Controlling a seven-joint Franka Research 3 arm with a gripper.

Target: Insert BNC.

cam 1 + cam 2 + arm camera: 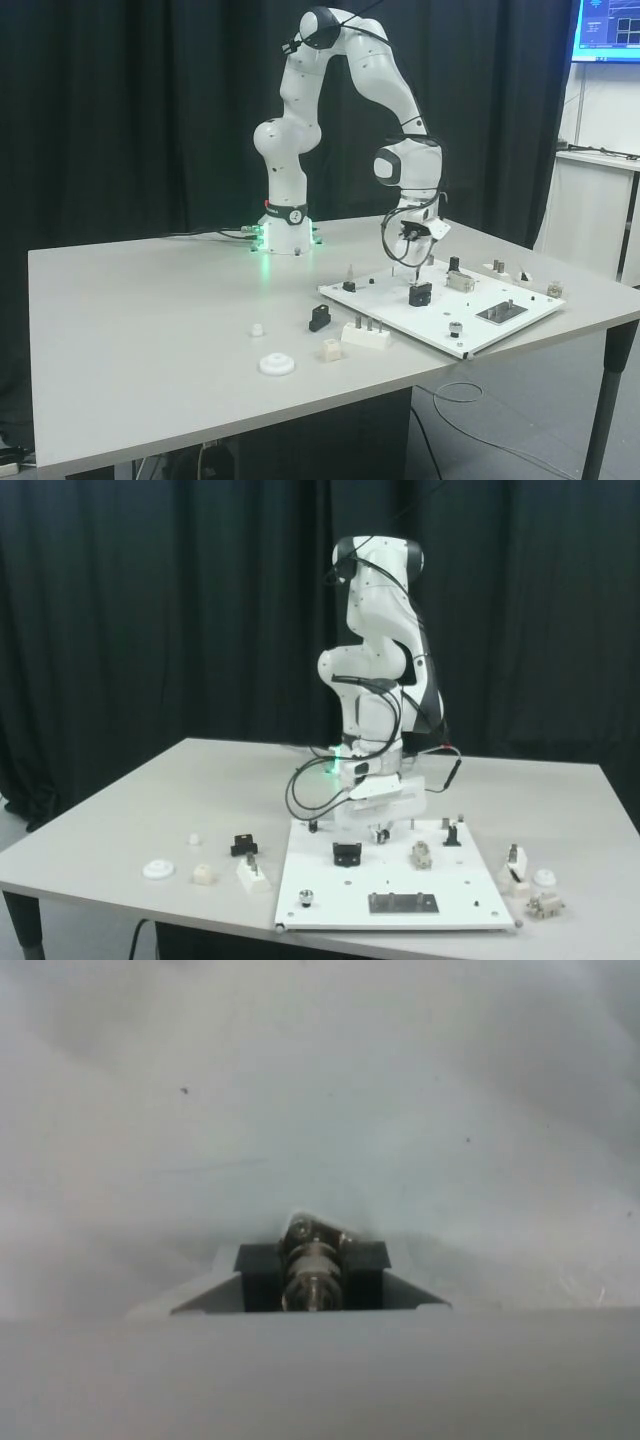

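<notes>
While the wrist view shows the BNC [312,1278] as a metal plug sitting between two black pads, it reads as gripped by the fingers [366,1275], which are closed most of the way onto its body. Plug points down toward the white board [320,1110], which fills that view; plug tip is off the surface, apart from it. From the first room view the gripper [412,262] hangs over the far part of the board [440,325], just above a black block [420,294] at about 6 o'clock of it; BNC itself too small to tell there. Second room view: gripper [381,832] low over the back edge of the board [330,905], black block [347,854] at 7 o'clock of it, a small metal fitting [421,854] at 4 o'clock, a black upright post [451,832] at 3 o'clock.

Other parts on the board: a dark flat plate [403,903] near the front edge, a round knob [306,897] at the front corner.

Off the board on the counter [140,320]: white disc [276,365], small white cap [257,328], black clip [318,319], white block with pins [365,334]. Arm base [283,232] stands at the back of the counter with green light around it. Black curtain behind.
</notes>
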